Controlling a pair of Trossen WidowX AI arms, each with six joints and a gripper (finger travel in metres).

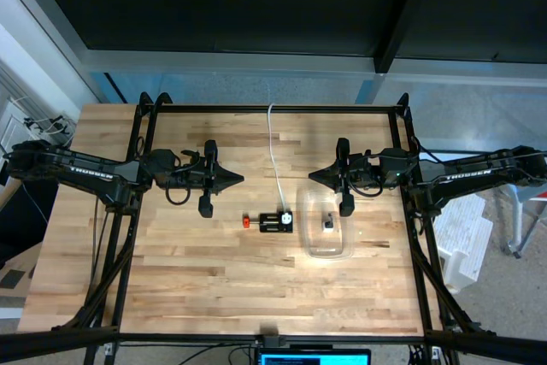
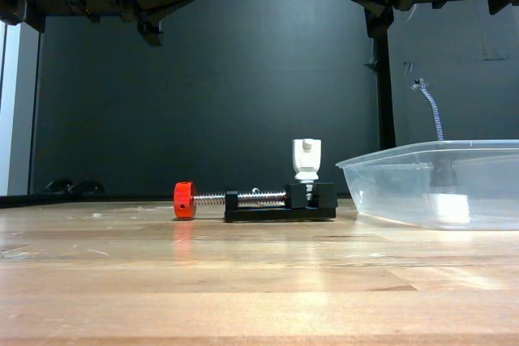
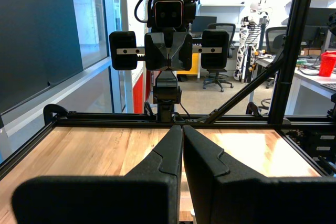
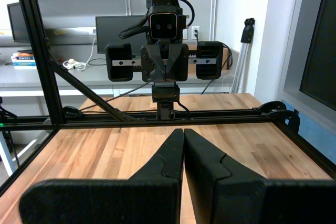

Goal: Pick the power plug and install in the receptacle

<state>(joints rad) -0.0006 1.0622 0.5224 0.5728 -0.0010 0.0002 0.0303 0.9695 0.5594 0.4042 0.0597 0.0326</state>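
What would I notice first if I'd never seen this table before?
The left gripper and right gripper point at each other, both shut and empty, high above the wooden table. Down on it sits the receptacle with its red knob. Beside it, on the right arm's side, is a clear tray holding the tiny black plug.

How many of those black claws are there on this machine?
2. The left gripper hangs shut, high over the table's left half; the right gripper hangs shut, high over the right half, near the clear tray. Their tips point at each other. None seems hidden.
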